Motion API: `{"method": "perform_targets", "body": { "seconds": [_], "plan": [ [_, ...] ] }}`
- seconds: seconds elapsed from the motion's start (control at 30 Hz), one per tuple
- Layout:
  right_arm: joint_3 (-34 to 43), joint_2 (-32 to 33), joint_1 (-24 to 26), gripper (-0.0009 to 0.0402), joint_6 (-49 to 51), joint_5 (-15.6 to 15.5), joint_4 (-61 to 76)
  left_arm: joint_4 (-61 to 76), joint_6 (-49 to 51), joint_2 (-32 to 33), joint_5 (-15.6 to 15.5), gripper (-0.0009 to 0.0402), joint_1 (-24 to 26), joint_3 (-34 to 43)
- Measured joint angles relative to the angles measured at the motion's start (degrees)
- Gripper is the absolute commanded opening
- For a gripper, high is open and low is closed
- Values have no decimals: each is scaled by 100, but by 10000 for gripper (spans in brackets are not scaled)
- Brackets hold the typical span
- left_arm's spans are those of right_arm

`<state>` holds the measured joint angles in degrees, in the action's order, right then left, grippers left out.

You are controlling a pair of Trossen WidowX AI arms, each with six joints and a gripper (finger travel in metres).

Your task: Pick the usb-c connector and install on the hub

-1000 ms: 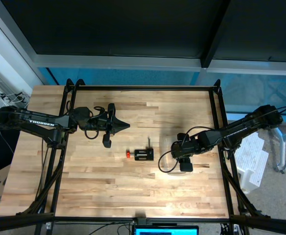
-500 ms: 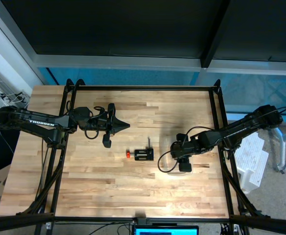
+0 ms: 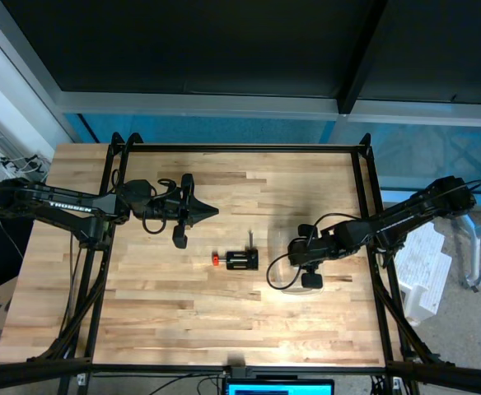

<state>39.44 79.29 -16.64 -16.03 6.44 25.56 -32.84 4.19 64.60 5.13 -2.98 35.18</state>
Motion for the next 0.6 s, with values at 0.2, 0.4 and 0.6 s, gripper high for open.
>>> {"method": "perform_targets", "body": {
  "seconds": [0.2,0.4,0.6],
  "plan": [
    [0,0,0,-1,0,-4,-28,0,2,0,0,0,0,0],
    [0,0,0,0,0,-7,-28,0,0,0,0,0,0,2],
    [0,0,0,0,-15,-9,-28,-2,0,-2,-2,0,0,2]
  ]
}}
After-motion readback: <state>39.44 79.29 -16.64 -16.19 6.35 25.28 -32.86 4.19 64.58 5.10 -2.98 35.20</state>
